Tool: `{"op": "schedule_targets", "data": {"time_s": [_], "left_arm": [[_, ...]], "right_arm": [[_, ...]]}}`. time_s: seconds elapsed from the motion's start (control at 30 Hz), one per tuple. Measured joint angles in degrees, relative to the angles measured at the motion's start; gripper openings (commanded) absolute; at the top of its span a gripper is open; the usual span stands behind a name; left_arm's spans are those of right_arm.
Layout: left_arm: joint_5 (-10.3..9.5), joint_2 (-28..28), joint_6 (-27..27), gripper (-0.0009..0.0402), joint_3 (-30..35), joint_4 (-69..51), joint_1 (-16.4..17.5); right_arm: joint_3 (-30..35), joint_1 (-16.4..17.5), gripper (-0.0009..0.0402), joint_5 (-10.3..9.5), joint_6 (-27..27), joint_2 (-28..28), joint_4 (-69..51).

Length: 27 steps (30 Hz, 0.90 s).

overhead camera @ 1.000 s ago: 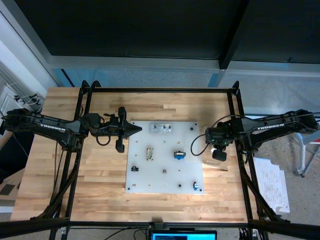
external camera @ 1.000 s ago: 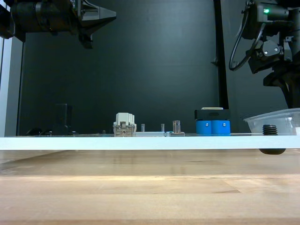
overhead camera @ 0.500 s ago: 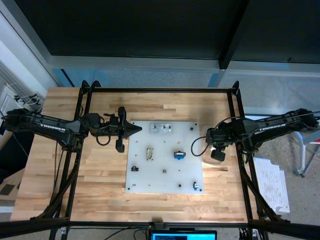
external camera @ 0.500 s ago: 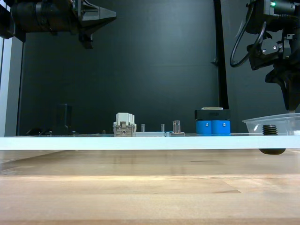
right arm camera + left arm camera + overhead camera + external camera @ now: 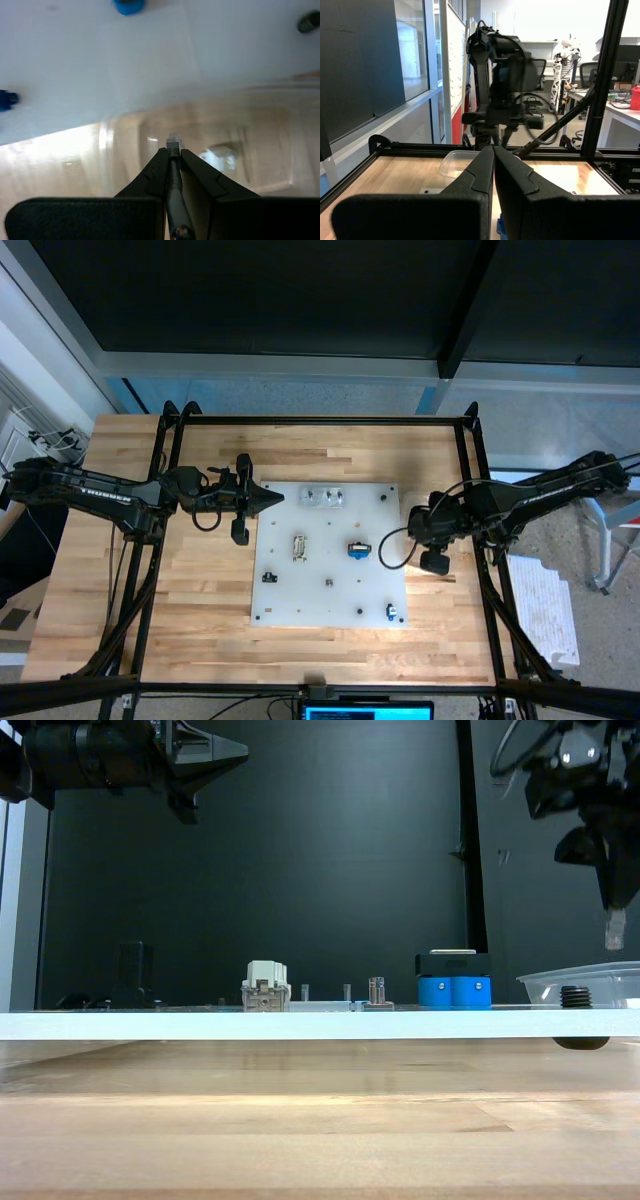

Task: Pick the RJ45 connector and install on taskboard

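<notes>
Above wooden table (image 5: pixel 200 620), right gripper (image 5: pixel 611 903) clamps RJ45 connector (image 5: pixel 615 932) upright, tip downward, beside taskboard (image 5: pixel 300 590); left gripper (image 5: pixel 275 498) hovers closed opposite.

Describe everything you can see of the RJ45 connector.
The RJ45 connector is a tiny whitish, translucent plug on a dark stem, pinched at the tips of the right gripper, pointing down, in the air above the clear tray, touching nothing else. The left gripper hovers shut, high over the left edge of the taskboard.

Left arm (image 5: pixel 95 490), right arm (image 5: pixel 545 490): black, looped black cables; white TROSSEN lettering on left. Left gripper (image 5: pixel 493 148), right gripper (image 5: pixel 172 151): black wedge fingers.
</notes>
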Motion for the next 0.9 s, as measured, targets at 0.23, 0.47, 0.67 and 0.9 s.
{"op": "schedule_targets", "data": {"time_s": [0.23, 0.47, 0.67, 0.9], "left_arm": [[0.0, 0.0, 0.0, 0.0, 0.02, -0.02, 0.0], [0.0, 0.0, 0.0, 0.0, 0.02, 0.0, 0.0], [0.0, 0.0, 0.0, 0.0, 0.0, 0.0, 0.0], [0.0, 0.0, 0.0, 0.0, 0.02, -0.02, 0.0]], "right_arm": [[6.14, 6.86, 0.0, -0.04, 3.56, 6.6, 0.31], [11.34, 11.13, 0.0, -0.07, 8.92, 12.92, 0.46], [15.58, 14.4, 0.0, -0.07, 9.51, 17.46, 0.76], [17.97, 17.29, 0.0, -1.03, 11.19, 21.64, 0.9]]}}
